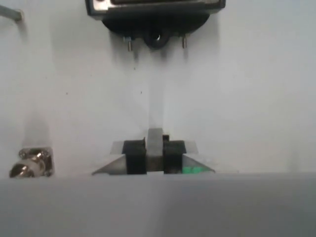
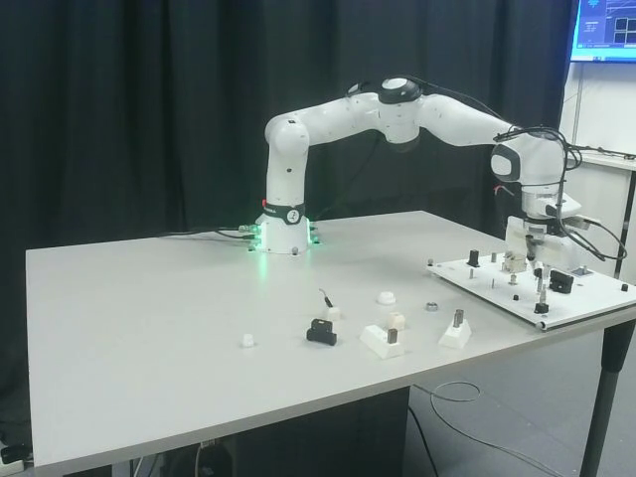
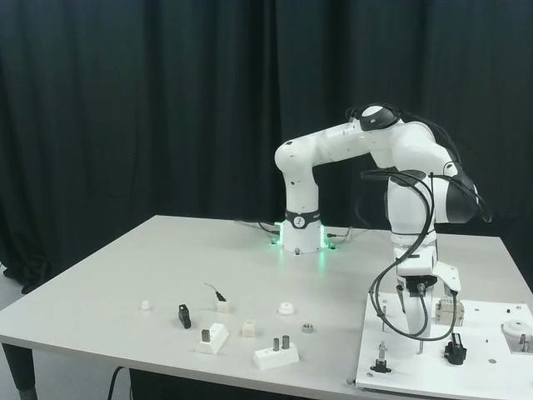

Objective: Insert square peg 2.

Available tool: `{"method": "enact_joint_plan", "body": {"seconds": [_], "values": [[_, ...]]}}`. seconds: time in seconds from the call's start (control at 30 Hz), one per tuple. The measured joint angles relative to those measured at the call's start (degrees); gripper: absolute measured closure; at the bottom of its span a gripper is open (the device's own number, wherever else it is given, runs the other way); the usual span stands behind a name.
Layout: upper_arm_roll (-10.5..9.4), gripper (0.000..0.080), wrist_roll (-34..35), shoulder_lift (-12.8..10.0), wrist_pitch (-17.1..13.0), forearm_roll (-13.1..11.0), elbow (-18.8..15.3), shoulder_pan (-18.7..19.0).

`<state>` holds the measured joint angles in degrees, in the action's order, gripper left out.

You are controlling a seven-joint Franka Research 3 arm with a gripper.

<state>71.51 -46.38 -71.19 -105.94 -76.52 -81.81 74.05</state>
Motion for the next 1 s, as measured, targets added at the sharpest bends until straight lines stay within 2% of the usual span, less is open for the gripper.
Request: {"method": "enact_joint_plan", "body": {"seconds": [0.6, 1.0], "values": [[-0.31, 0.0733, -0.02, 0.0, 0.0, 0.1, 0.41, -0.89], [-1.61, 0.0733, -0.02, 0.0, -0.57, 0.22, 0.74, -1.75]]}}
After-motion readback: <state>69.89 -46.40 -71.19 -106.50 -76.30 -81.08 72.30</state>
